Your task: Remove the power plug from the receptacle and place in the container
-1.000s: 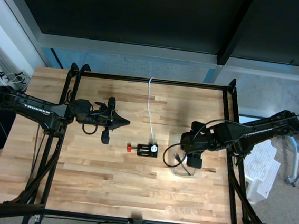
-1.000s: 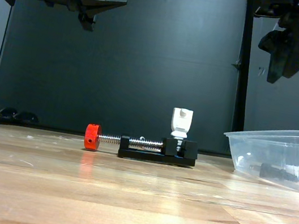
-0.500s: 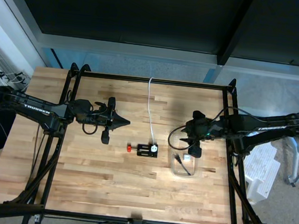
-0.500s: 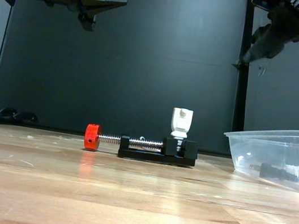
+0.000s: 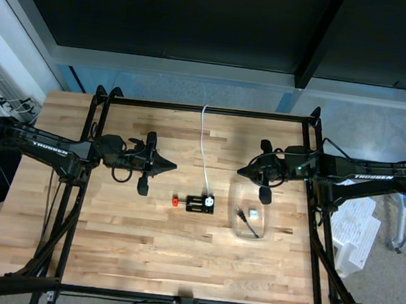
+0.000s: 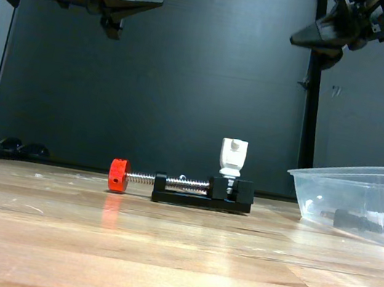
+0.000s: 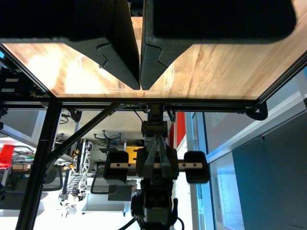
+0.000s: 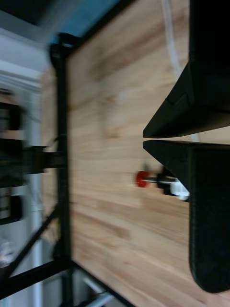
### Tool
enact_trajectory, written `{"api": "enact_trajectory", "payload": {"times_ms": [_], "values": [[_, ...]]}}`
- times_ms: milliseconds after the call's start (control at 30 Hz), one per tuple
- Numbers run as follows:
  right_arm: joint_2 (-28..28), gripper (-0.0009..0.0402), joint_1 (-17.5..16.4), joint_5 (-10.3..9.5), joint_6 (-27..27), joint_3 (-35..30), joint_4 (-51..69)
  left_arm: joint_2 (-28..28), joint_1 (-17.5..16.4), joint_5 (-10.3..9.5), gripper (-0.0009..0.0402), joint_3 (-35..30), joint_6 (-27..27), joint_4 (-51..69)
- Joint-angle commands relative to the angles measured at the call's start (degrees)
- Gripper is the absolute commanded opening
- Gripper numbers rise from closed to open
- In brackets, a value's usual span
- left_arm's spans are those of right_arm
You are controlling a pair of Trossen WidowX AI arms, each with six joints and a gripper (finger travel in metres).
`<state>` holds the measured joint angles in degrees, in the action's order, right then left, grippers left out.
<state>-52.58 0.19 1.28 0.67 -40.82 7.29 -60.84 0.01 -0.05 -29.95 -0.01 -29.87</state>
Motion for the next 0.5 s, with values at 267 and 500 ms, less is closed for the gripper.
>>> {"api": "enact_trajectory", "payload": {"times_ms": [267, 500], "values": [[1.62, 0.0, 2.8, -4.46, -0.72, 7.02, -17.68, -0.02, 0.0, 0.02, 0.0, 0.0, 0.0, 0.0], [1.62, 0.0, 2.8, -5.81, -0.04, 10.91, -26.69, -0.02, 0.0, 0.02, 0.0, 0.0, 0.0, 0.0]]}}
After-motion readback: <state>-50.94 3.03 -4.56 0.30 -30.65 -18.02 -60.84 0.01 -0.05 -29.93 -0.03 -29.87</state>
